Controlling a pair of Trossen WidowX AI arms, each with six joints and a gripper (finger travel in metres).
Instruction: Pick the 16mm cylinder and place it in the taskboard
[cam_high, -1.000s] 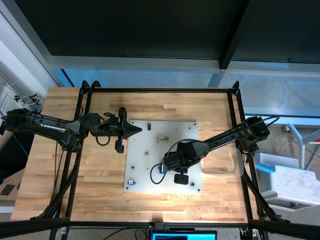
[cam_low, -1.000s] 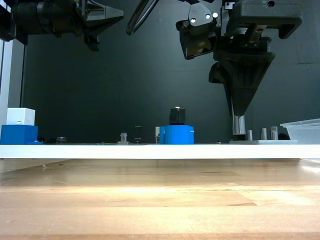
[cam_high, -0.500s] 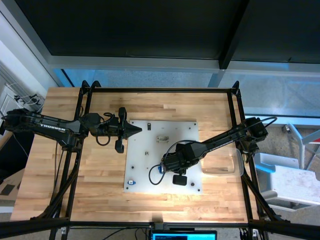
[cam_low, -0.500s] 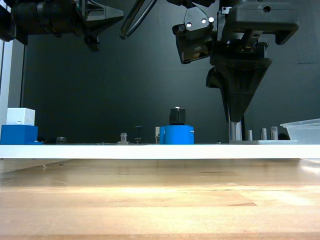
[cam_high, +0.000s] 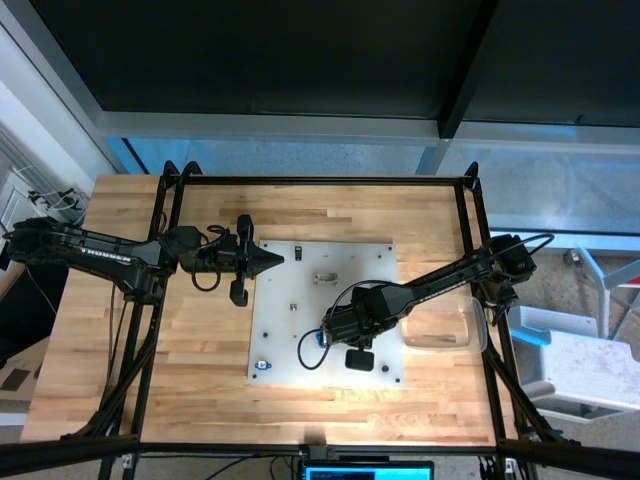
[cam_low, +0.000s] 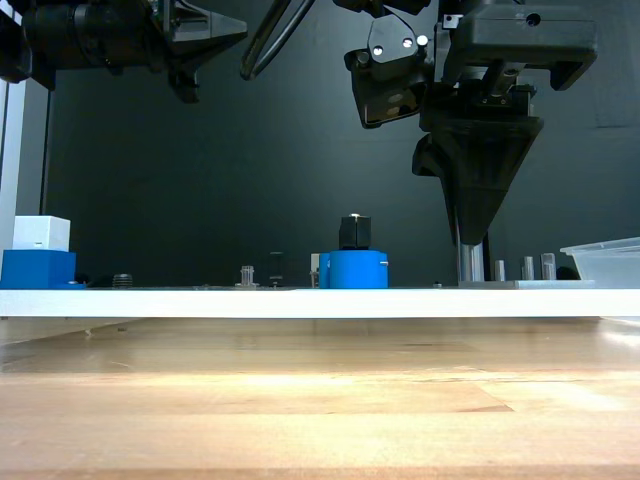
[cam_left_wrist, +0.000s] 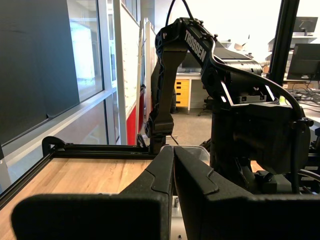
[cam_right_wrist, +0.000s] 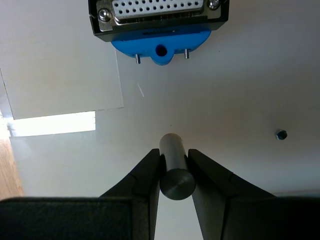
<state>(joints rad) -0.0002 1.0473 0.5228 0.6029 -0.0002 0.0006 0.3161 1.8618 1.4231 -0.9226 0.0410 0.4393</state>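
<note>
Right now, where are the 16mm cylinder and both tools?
16mm cylinder (cam_right_wrist: 176, 184): right wrist view, end face.
right tool (cam_low: 470, 235): low view, fingertips, above taskboard (cam_low: 200, 302).
left tool (cam_high: 273, 258): high view, shut tips, taskboard's left edge.

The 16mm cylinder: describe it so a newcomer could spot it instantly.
Find the white taskboard; the left gripper is parked shut at its left edge, the right gripper points down over its near-right part. Clamped upright between that gripper's fingers is the 16mm cylinder, a smooth grey metal peg near the blue connector, the only peg being held.
</note>
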